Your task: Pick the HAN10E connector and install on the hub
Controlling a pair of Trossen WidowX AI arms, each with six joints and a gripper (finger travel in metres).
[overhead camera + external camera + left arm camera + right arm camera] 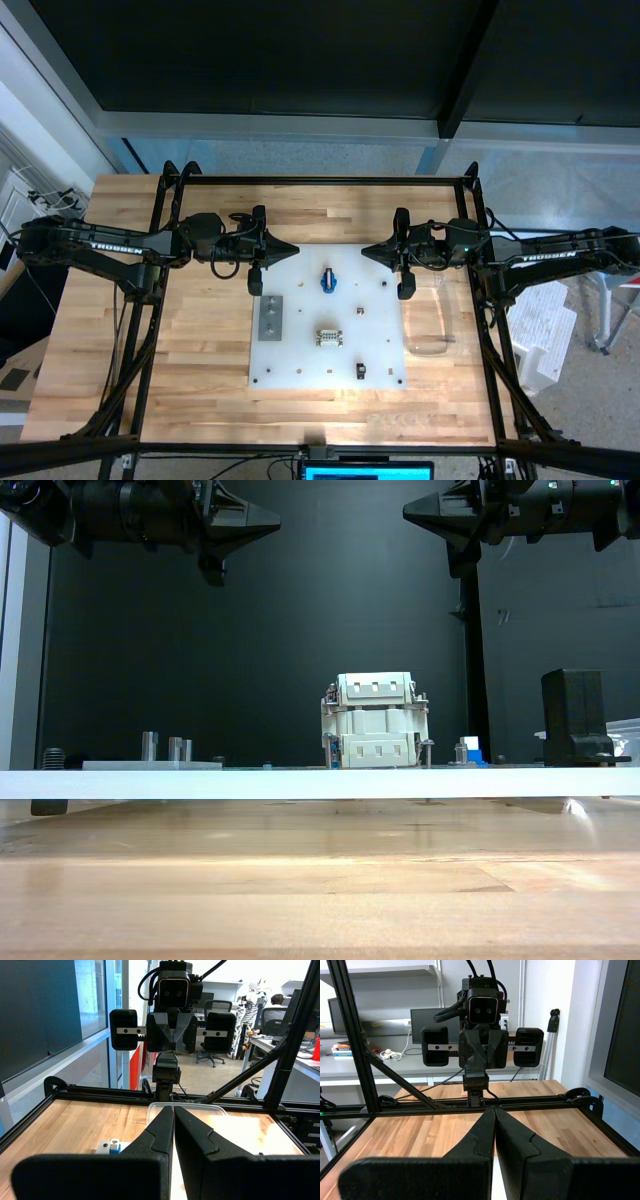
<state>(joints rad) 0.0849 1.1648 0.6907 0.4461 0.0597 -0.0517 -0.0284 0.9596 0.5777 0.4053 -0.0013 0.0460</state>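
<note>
The pale beige HAN10E connector (327,338) sits on the white plate (300,370), near its middle. In the low view the connector (375,690) rests stacked on the matching hub (378,748), and both stand upright. My left gripper (297,248) hangs high over the plate's far left corner. It is shut with nothing in it, and its fingers meet tip to tip in the left wrist view (173,1108). My right gripper (363,250) faces it from the far right, also shut and empty (495,1109). Both grippers (278,522) (405,513) are well above the connector and apart from it.
On the plate are a grey two-hole block (270,318) at the left, a blue part (328,281) at the back and a small black part (360,372) near the front. A clear plastic container (432,322) lies right of the plate. Black frame rails (320,180) border the table.
</note>
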